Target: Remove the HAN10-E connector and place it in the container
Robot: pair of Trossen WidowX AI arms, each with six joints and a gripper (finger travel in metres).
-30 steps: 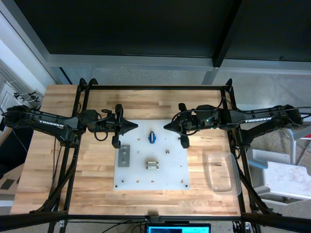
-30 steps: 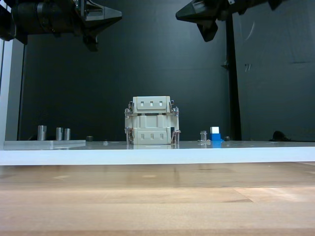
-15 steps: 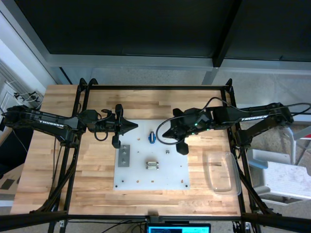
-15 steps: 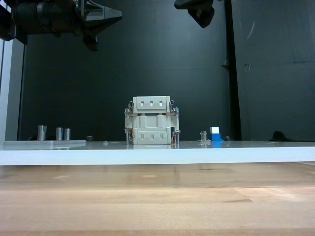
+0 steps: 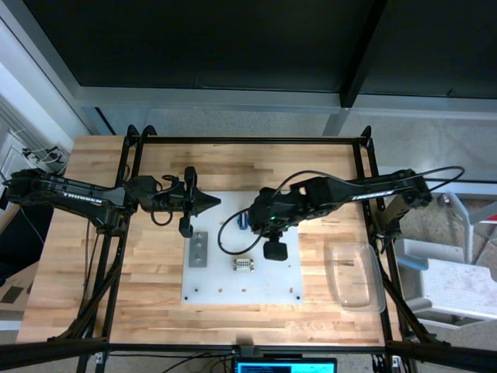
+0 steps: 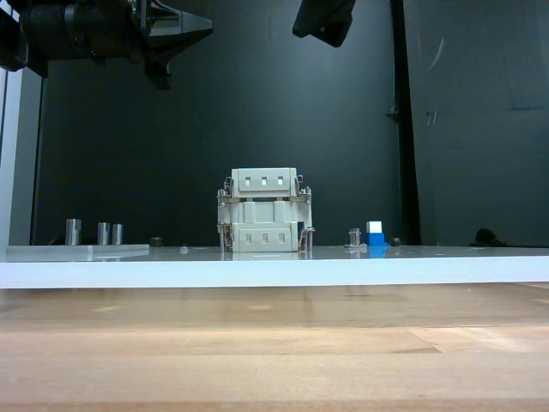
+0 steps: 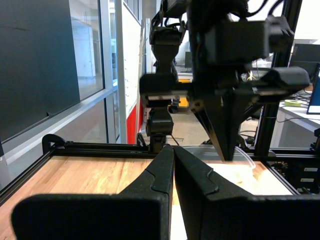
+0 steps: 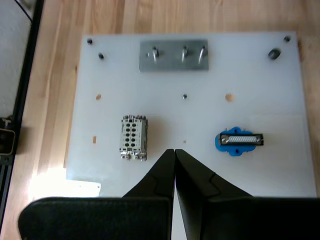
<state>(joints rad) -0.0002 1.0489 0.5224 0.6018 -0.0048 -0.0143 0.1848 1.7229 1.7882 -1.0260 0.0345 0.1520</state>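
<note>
High view gives you one HAN10-E connector (image 5: pixel 244 265), seated on the white board (image 5: pixel 272 289) a little towards the board's near edge and about midway between its left and right sides. From the low view you see it standing upright on the board as a stacked light-grey block (image 6: pixel 264 210). From the right wrist view you can count its dark dots in two rows on the top face (image 8: pixel 134 138).

One clear container (image 5: pixel 353 276) lies on the wooden table (image 5: pixel 140 311) just off the board's right edge, well apart from the connector.

On the board you also have one small blue piece (image 8: pixel 239 140) towards the far edge. One grey metal plate (image 5: pixel 199 249) lies by the board's left edge and carries three short pins.

You have two grippers. The right gripper (image 8: pixel 174 151) hangs above the board and points down at it, tips over bare board between the connector and the blue piece. Its fingers are pressed together and hold nothing, clear of the connector. The left gripper (image 7: pixel 173 148) hovers high over the board's far left part, level rather than pointing down. Its fingers are likewise pressed together and empty.
</note>
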